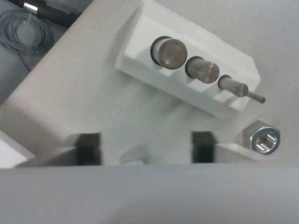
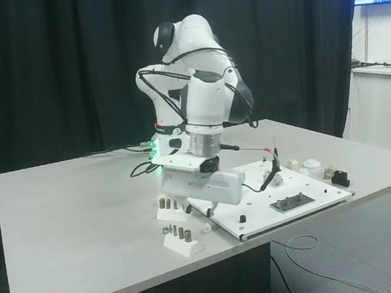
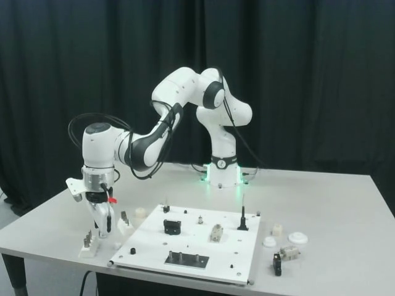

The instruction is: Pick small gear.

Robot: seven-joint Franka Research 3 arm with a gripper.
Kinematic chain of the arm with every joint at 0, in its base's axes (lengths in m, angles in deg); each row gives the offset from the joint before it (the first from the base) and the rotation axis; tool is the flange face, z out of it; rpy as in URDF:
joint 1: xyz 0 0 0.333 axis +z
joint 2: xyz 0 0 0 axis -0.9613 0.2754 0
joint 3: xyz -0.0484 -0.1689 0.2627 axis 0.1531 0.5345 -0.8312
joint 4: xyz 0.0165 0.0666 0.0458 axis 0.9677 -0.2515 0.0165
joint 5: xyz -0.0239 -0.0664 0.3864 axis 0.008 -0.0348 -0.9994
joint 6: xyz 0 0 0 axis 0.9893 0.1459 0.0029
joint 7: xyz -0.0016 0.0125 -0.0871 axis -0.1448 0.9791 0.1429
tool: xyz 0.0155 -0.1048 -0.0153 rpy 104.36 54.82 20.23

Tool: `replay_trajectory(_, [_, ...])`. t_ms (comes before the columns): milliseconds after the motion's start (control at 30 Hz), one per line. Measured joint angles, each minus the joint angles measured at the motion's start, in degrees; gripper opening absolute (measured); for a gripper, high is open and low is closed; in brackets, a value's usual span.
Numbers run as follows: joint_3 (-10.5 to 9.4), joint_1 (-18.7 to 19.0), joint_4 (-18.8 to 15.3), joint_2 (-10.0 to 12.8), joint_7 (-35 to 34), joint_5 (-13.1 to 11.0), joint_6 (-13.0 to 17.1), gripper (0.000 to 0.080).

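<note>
In the wrist view, a small white gear lies on the grey table, low between my two black fingertips. My gripper is open, its fingers standing wide apart on either side of the gear and not touching it. In the second room view the gripper hangs just above the table at its left end, between two white peg blocks. In the first room view the hand hides the gear.
A white block with three metal pegs lies just beyond the gripper, and a metal nut lies beside it. A second peg block and the white assembly board stand close by. Loose white parts lie at the far end.
</note>
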Motion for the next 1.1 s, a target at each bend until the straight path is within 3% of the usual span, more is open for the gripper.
replay_trajectory(133, [-0.01,0.0,0.9,0.0,0.3,0.1,-1.1,0.0129])
replay_trajectory(167, [-0.01,0.0,1.1,0.0,0.6,0.2,-1.3,0.0449])
replay_trajectory(200, [-0.02,0.0,1.3,0.0,1.3,0.2,-1.6,0.0703])
replay_trajectory(367, [-0.06,0.0,2.0,0.0,7.8,0.6,-2.5,0.0703])
replay_trajectory(400, [-0.06,0.0,2.0,0.0,8.4,0.6,-2.7,0.0781])
replay_trajectory(1100, [-0.13,0.1,3.0,0.0,8.5,0.6,-3.5,0.08])
